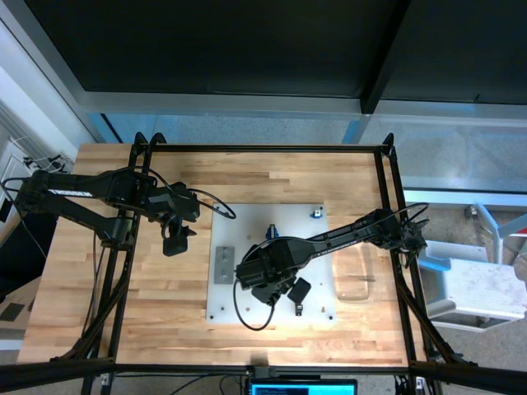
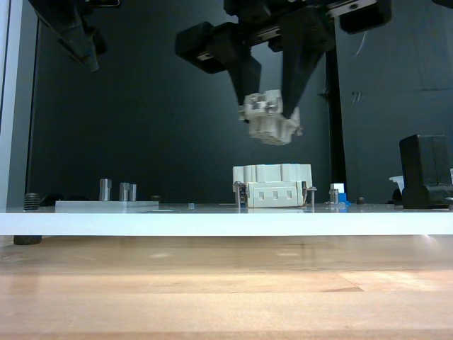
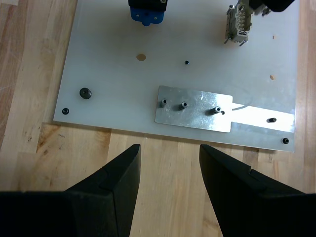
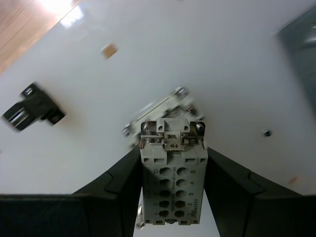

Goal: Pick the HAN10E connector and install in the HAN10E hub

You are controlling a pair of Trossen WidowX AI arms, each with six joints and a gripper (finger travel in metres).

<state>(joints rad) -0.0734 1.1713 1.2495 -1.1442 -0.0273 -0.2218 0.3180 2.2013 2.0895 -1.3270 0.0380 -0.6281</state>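
My right gripper [image 2: 271,112] is shut on the HAN10E connector [image 2: 272,124], a pale beige plug block that hangs slightly tilted a short way above the HAN10E hub [image 2: 272,185]. The right wrist view shows the connector [image 4: 173,177] clamped between the two black fingers [image 4: 121,180], with its numbered contact holes showing, and the hub [image 4: 157,112] just beyond it on the white board [image 4: 222,59]. From above, the right gripper [image 1: 268,282] covers both parts. My left gripper [image 1: 174,240] hovers open and empty over the wood left of the board; its wrist view shows the hub [image 3: 238,24] far off.
A grey metal block [image 1: 224,263] with pins lies on the board's left part, the same block [image 3: 193,108] seen from the left wrist. A small black component [image 1: 300,290] sits right of my right gripper. Blue pieces [image 1: 316,213] stand near the far edge. A black frame [image 1: 387,214] surrounds the table.
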